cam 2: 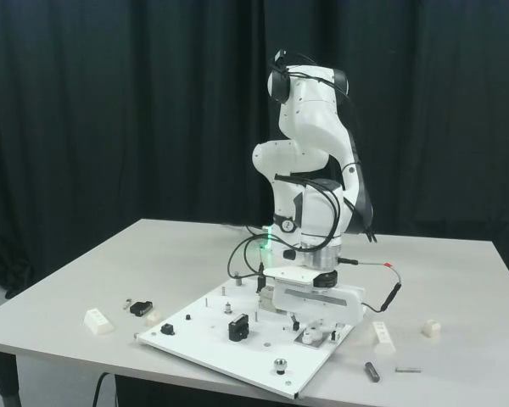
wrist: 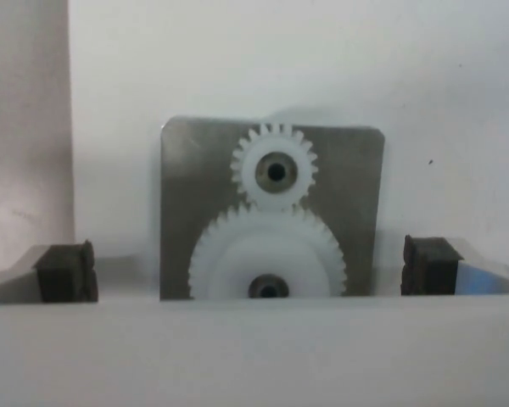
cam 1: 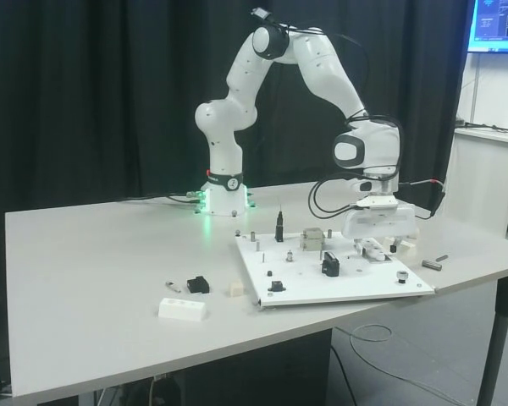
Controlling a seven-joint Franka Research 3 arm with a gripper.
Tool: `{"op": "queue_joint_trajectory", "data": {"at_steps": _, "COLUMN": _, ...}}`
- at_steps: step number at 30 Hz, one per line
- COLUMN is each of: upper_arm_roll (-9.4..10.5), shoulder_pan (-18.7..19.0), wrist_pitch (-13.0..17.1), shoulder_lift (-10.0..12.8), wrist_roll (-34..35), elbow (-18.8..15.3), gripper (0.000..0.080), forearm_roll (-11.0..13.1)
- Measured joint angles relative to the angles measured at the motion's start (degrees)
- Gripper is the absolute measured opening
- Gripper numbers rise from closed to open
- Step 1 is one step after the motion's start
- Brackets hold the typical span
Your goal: Remove medium gear.
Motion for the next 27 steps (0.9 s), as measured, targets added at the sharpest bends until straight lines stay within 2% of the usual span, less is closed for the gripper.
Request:
{"op": "queue_joint_trajectory", "data": {"at_steps": 6, "upper_arm_roll": 0.01, "shoulder_pan": 0.0, "wrist_pitch": 0.1, "shoulder_lift": 0.0, "wrist_roll": 0.0, "elbow": 0.0, "gripper": 0.0800, "forearm_roll": 0.0}}
{"op": "queue_joint_trajectory", "data": {"at_steps": 7, "upper_arm_roll": 0.02, "shoulder_pan": -0.1, "wrist_pitch": 0.1, "shoulder_lift": 0.0, "wrist_roll": 0.0, "elbow": 0.0, "gripper": 0.0688, "forearm_roll": 0.0}}
{"op": "queue_joint_trajectory", "data": {"at_steps": 12, "upper_arm_roll": 0.01, "shoulder_pan": -0.3, "wrist_pitch": 0.2, "shoulder_lift": 0.0, "wrist_roll": 0.6, "elbow": 0.0, "gripper": 0.0688, "forearm_roll": 0.0}}
{"op": "queue_joint_trajectory", "data": {"at_steps": 13, "upper_arm_roll": 0.01, "shoulder_pan": -0.3, "wrist_pitch": 0.3, "shoulder_lift": 0.0, "wrist_roll": 0.8, "elbow": 0.0, "gripper": 0.0530, "forearm_roll": 0.0}}
{"op": "queue_joint_trajectory", "data": {"at_steps": 18, "upper_arm_roll": 0.12, "shoulder_pan": -0.7, "wrist_pitch": 0.3, "shoulder_lift": 0.0, "wrist_roll": 1.4, "elbow": 0.0, "gripper": 0.0530, "forearm_roll": 0.0}}
{"op": "queue_joint_trajectory", "data": {"at_steps": 19, "upper_arm_roll": 0.13, "shoulder_pan": -0.7, "wrist_pitch": 0.3, "shoulder_lift": 0.0, "wrist_roll": 1.4, "elbow": 0.0, "gripper": 0.0394, "forearm_roll": 0.0}}
{"op": "queue_joint_trajectory", "data": {"at_steps": 27, "upper_arm_roll": 0.15, "shoulder_pan": -0.7, "wrist_pitch": 0.3, "shoulder_lift": 0.0, "wrist_roll": 2.1, "elbow": 0.0, "gripper": 0.0394, "forearm_roll": 0.2}}
